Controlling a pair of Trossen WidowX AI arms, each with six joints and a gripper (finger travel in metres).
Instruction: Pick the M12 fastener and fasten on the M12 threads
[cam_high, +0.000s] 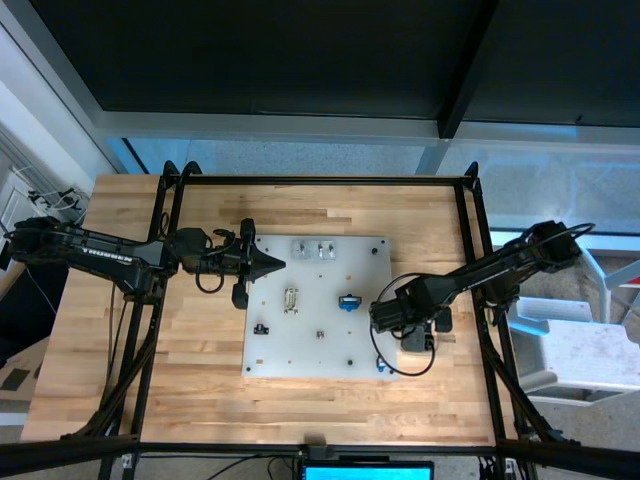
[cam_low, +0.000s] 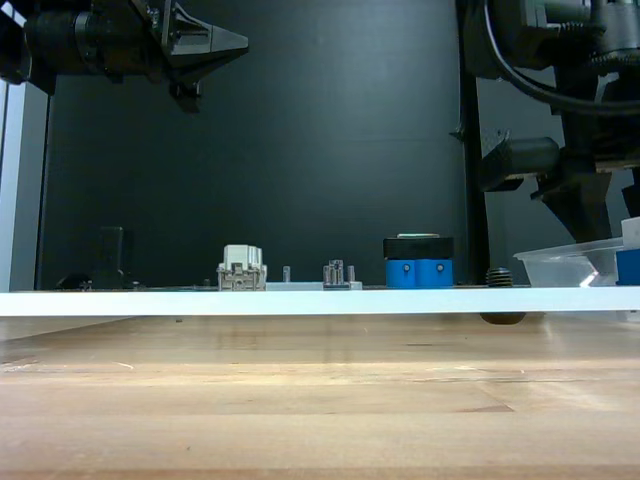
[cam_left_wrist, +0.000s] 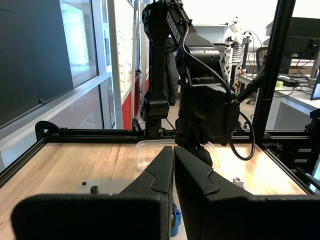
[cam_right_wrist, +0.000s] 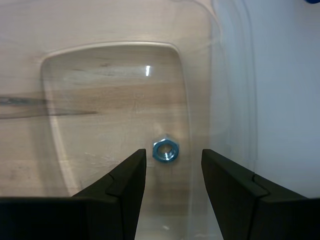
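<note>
A small silver nut (cam_right_wrist: 164, 150), the M12 fastener, lies flat on the floor of the clear tray (cam_right_wrist: 115, 90). My right gripper (cam_right_wrist: 174, 167) hangs open just above it, one finger on each side, touching neither the nut nor the tray. The M12 threads are a short black ribbed stud (cam_low: 499, 277) standing bare on the white board (cam_high: 300, 345), in front of the tray (cam_low: 575, 262) in the low view. The stud (cam_high: 351, 361) is near the board's near right edge. My left gripper (cam_high: 268, 264) is shut and empty, held high over the board's far left edge.
A blue connector (cam_high: 348, 302) and a pale grey connector (cam_high: 291, 300) stand mid-board. Small silver posts (cam_low: 336, 273) rise between them in the low view. The black frame rails (cam_high: 320, 180) run around the wooden table.
</note>
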